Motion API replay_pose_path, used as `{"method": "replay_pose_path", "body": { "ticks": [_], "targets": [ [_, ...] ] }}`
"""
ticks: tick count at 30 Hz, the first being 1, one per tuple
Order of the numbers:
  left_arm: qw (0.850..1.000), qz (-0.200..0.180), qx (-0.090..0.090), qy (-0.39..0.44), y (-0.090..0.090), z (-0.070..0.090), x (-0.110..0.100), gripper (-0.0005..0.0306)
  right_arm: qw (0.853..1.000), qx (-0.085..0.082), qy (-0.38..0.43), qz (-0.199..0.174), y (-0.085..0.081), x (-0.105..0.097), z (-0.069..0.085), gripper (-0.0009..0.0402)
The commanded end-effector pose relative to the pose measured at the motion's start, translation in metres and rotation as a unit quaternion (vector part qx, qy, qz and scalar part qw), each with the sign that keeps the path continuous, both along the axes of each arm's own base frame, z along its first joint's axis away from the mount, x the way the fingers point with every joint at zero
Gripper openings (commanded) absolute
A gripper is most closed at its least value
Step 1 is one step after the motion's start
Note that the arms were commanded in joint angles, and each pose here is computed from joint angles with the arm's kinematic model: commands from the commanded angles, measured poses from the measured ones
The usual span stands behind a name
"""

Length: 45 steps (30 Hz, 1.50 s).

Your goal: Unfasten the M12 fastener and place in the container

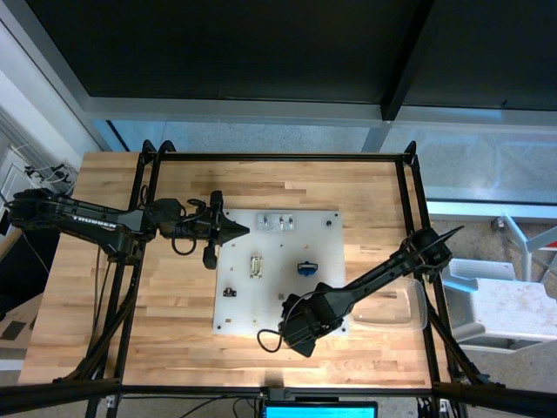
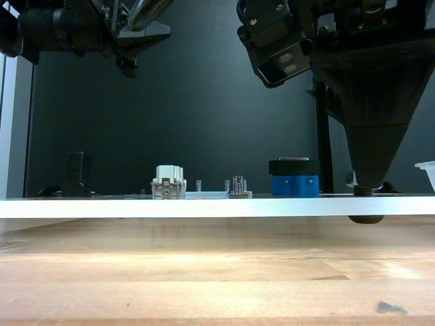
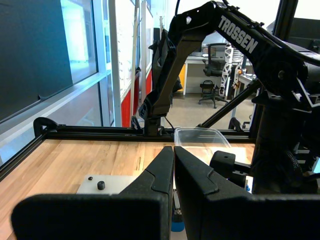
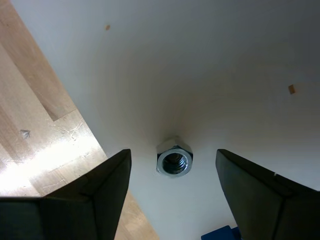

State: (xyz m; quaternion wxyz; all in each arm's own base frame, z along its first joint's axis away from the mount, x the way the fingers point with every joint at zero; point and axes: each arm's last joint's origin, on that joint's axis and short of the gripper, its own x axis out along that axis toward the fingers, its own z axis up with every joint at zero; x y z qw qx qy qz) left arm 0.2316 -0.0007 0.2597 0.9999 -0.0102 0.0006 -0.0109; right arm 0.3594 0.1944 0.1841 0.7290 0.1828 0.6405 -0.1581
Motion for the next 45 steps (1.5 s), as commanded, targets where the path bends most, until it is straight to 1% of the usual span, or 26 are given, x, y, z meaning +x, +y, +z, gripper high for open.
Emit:
{"method": "replay_pose_path", "body": {
  "ticks": [1, 9, 18, 25, 32, 33, 38, 39, 42, 45],
  "targets": [
    [1.000, 0.000, 0.000, 0.000, 0.000, 0.000, 0.000, 0.0000, 1.000, 0.000, 0.000, -0.002, -0.001, 0.000, 0.000, 0.0197],
    [1.000, 0.000, 0.000, 0.000, 0.000, 0.000, 0.000, 0.0000, 1.000, -0.001, 0.001, -0.004, -0.002, 0.001, -0.001, 0.0121],
    [1.000, 0.000, 0.000, 0.000, 0.000, 0.000, 0.000, 0.0000, 1.000, -0.002, 0.001, -0.004, -0.002, 0.001, -0.001, 0.0055],
    [1.000, 0.000, 0.000, 0.000, 0.000, 0.000, 0.000, 0.0000, 1.000, -0.001, 0.002, -0.004, -0.002, 0.001, 0.000, 0.0026],
    [1.000, 0.000, 0.000, 0.000, 0.000, 0.000, 0.000, 0.0000, 1.000, 0.005, -0.010, -0.001, -0.003, 0.000, 0.009, 0.0020],
    [1.000, 0.000, 0.000, 0.000, 0.000, 0.000, 0.000, 0.0000, 1.000, 0.005, -0.012, 0.006, -0.003, 0.000, 0.011, 0.0020],
    [1.000, 0.000, 0.000, 0.000, 0.000, 0.000, 0.000, 0.0000, 0.997, 0.002, -0.019, 0.078, -0.004, -0.002, 0.018, 0.0016],
    [1.000, 0.000, 0.000, 0.000, 0.000, 0.000, 0.000, 0.0000, 0.996, 0.002, -0.020, 0.088, -0.004, -0.002, 0.020, 0.0014],
    [1.000, 0.000, 0.000, 0.000, 0.000, 0.000, 0.000, 0.0000, 0.995, 0.003, -0.027, 0.097, -0.005, -0.005, 0.027, 0.0010],
    [1.000, 0.000, 0.000, 0.000, 0.000, 0.000, 0.000, 0.0000, 0.992, 0.003, -0.036, 0.118, -0.006, -0.007, 0.035, 0.0007]
  ]
}}
